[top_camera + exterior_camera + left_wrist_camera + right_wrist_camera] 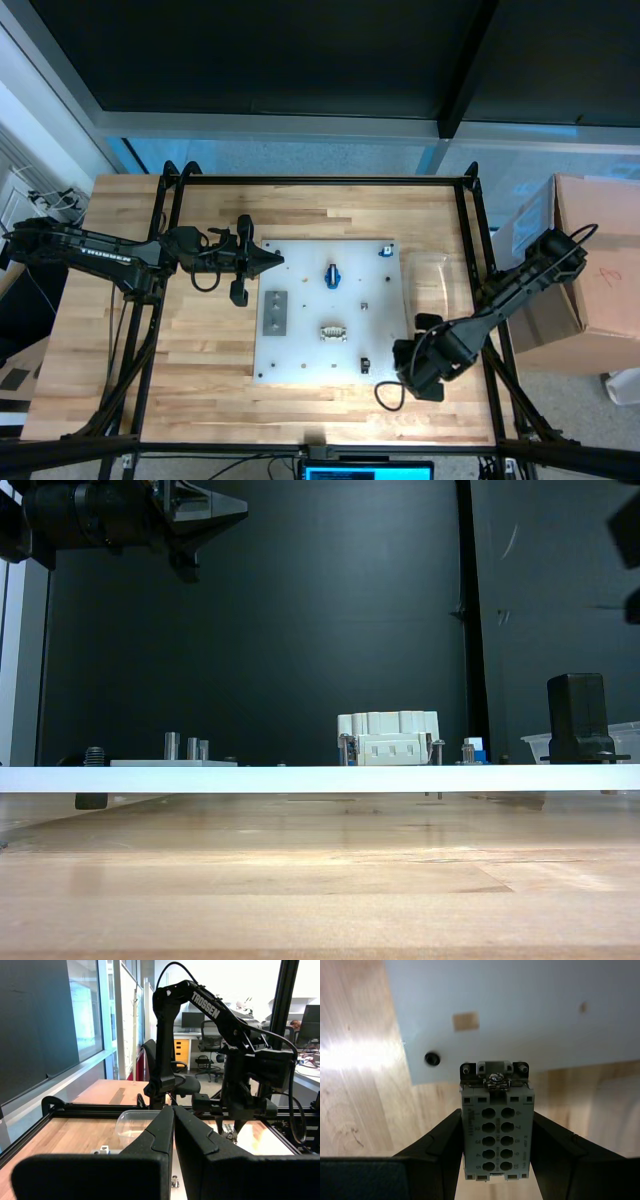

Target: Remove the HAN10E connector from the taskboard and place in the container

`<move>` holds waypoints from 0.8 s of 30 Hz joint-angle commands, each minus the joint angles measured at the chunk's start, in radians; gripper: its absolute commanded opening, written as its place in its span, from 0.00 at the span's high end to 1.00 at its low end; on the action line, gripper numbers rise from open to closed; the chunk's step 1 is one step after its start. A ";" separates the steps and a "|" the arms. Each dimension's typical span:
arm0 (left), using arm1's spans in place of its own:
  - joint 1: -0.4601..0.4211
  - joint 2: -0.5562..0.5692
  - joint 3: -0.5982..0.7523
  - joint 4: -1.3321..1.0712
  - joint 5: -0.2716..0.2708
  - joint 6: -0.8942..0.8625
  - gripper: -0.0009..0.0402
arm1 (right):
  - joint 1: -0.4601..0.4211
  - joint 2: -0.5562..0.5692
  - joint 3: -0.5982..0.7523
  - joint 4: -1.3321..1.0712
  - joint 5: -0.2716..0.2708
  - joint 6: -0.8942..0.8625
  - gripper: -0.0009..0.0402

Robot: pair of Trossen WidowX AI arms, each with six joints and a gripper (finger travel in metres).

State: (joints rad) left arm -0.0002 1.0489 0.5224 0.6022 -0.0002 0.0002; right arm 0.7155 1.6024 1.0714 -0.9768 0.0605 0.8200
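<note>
A grey HAN10E connector (496, 1140) with two rows of numbered holes is held between the fingers (445, 1142) of my right gripper (496, 1125), clear of the board. In the high view the right gripper (416, 366) hangs just off the near right corner of the white taskboard (300, 360). Another pale connector block (333, 332) still sits upright in the board (388, 738). My left gripper (268, 258) is shut and empty, raised over the board's far left edge (225, 510). The clear container (437, 276) lies right of the board.
On the board are a grey plate with pegs (273, 312), a blue knob (333, 276) and a small black block (366, 365). A cardboard box (590, 270) stands off the table's right side. A black frame rail (480, 250) runs beside the container.
</note>
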 commanded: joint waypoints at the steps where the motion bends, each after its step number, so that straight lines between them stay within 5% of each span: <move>1: 0.000 0.000 0.000 0.000 0.000 0.000 0.98 | 0.032 0.000 -0.034 0.015 0.001 0.029 0.97; 24: 0.000 0.000 0.000 0.000 0.000 0.000 0.98 | 0.123 -0.110 -0.100 0.066 0.010 0.134 0.97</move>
State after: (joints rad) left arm -0.0002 1.0489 0.5224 0.6025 -0.0006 0.0002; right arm 0.8383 1.4990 0.9699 -0.9035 0.0624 0.9550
